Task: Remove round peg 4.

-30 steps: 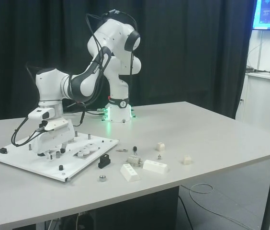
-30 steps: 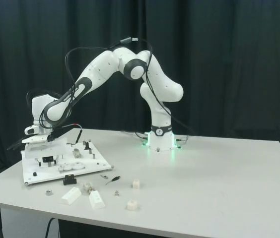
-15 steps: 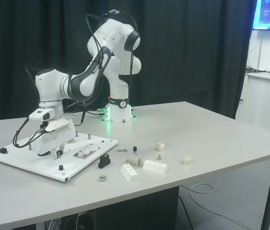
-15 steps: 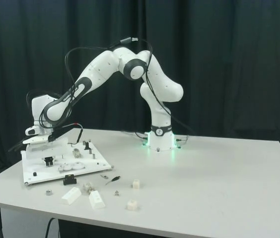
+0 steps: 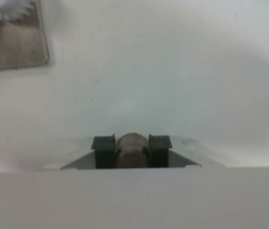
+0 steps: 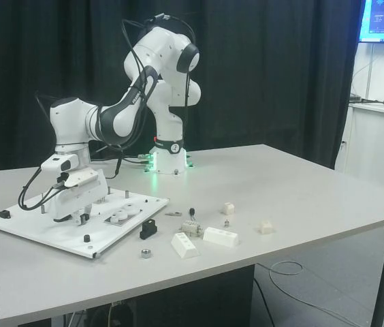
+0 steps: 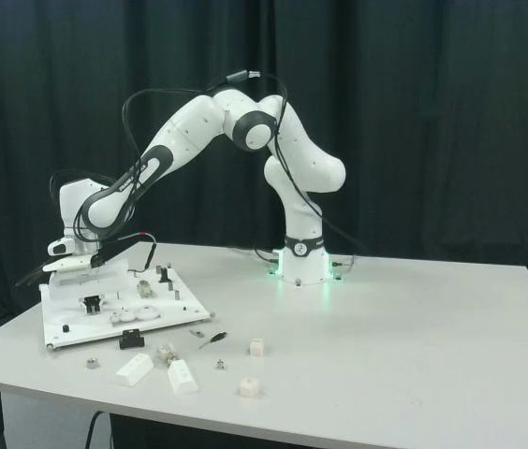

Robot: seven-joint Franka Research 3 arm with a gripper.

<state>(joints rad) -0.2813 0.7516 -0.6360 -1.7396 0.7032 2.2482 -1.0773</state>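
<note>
The hand (image 5: 132, 151) grips round peg 4 (image 5: 132, 147) by its sides above the white board (image 6: 120, 228); small, rigid, likely slippery.

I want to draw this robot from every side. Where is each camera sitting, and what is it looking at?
First room view: off the table's front corner, facing the arm's base; whole arm shows, gripper over the white board.
Second room view: across the table's long side, arm at left, gripper above the same board.
Wrist view: on the wrist, looking down past the black fingers clamping the round peg.
Shared: both room views show arm, board, loose parts.
</note>
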